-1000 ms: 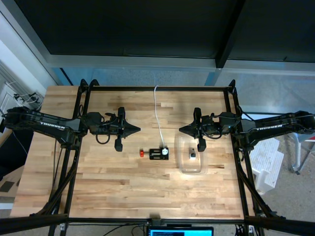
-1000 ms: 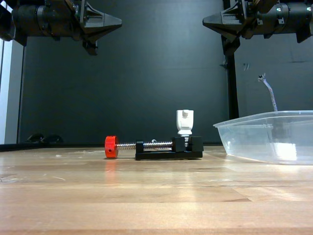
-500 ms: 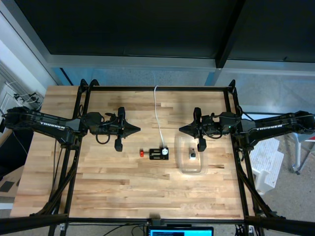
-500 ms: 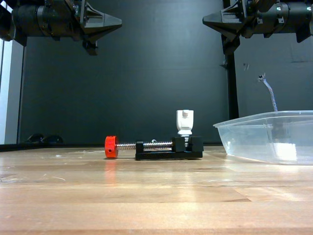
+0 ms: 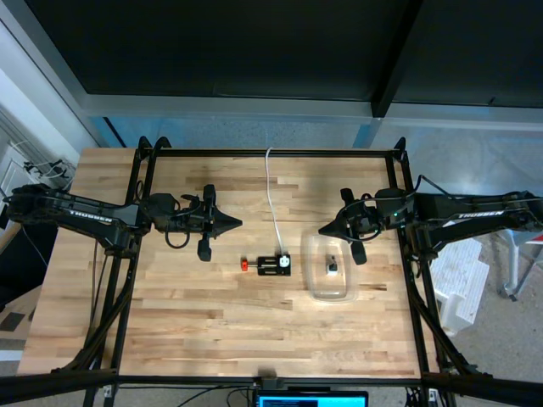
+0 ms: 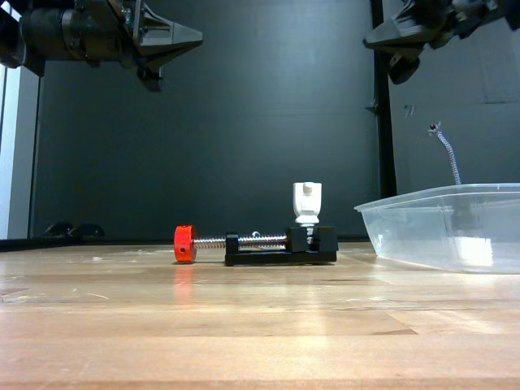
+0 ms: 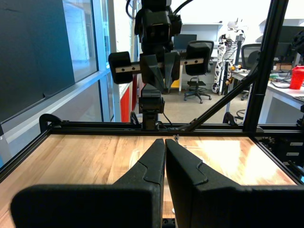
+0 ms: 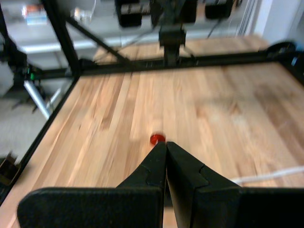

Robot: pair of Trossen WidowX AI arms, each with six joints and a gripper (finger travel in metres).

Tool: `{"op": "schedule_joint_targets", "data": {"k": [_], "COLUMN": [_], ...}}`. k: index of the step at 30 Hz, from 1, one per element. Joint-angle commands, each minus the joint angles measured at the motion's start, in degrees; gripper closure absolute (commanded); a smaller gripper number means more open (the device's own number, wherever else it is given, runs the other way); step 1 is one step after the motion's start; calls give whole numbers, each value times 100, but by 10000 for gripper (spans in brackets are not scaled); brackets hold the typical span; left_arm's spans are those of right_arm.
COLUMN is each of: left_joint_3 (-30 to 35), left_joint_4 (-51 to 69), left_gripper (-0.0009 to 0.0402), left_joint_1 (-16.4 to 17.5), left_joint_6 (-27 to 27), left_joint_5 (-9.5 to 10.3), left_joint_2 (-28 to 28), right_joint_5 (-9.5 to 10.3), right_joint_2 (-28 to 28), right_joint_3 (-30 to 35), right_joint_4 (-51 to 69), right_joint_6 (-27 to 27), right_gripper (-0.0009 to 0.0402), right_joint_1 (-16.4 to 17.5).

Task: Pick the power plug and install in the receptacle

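Biggest thing first: the worktop (image 5: 170,322), plain wood planks boxed in by a black frame (image 5: 271,153) along its far, left and right edges. There's a broad stretch of bare wood between the middle and the near edge.

My left arm (image 5: 76,214) reaches in from the left edge, and the left jaws hang high over the left half, aimed at the centre, fingertips (image 7: 156,159) pressed together on nothing. My right arm (image 5: 475,212) comes in from the right edge. The right jaws hang high above the far edge of the clear tray (image 5: 333,292), tipped down a bit and clenched empty too.

The tray sits right of centre, with a gap between it and the black vise (image 5: 270,264). The vise's red knob (image 5: 243,264) points left. The receptacle (image 5: 285,263) stands upright at the vise's right end, and its white cable (image 5: 273,195) runs to the far edge. The power plug (image 5: 333,266) lies inside the tray.
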State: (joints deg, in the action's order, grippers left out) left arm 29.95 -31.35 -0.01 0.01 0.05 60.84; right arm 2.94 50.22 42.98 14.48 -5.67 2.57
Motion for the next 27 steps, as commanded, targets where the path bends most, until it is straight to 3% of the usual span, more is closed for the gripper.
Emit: {"op": "schedule_joint_targets", "data": {"k": [1, 6, 19, 27], "left_joint_3": [0, 0, 0, 0], "left_joint_4": [-2, -2, -2, -2], "left_gripper": [393, 393, 393, 393], "left_joint_1": [2, 0, 0, 2], "left_joint_6": [-2, 0, -2, -2], "left_joint_5": [-2, -2, -2, -2], "left_joint_2": [2, 2, 2, 2], "right_joint_5": [-90, -389, -328, -341], "right_joint_2": [4, 9, 101, 719], "right_joint_3": [339, 761, 1008, 1010], "right_joint_4": [776, 1969, 3899, 4118], "right_joint_6": [-9, -35, -286, -435], "right_gripper": [393, 393, 393, 393], "right_joint_1": [122, 337, 529, 715]}}
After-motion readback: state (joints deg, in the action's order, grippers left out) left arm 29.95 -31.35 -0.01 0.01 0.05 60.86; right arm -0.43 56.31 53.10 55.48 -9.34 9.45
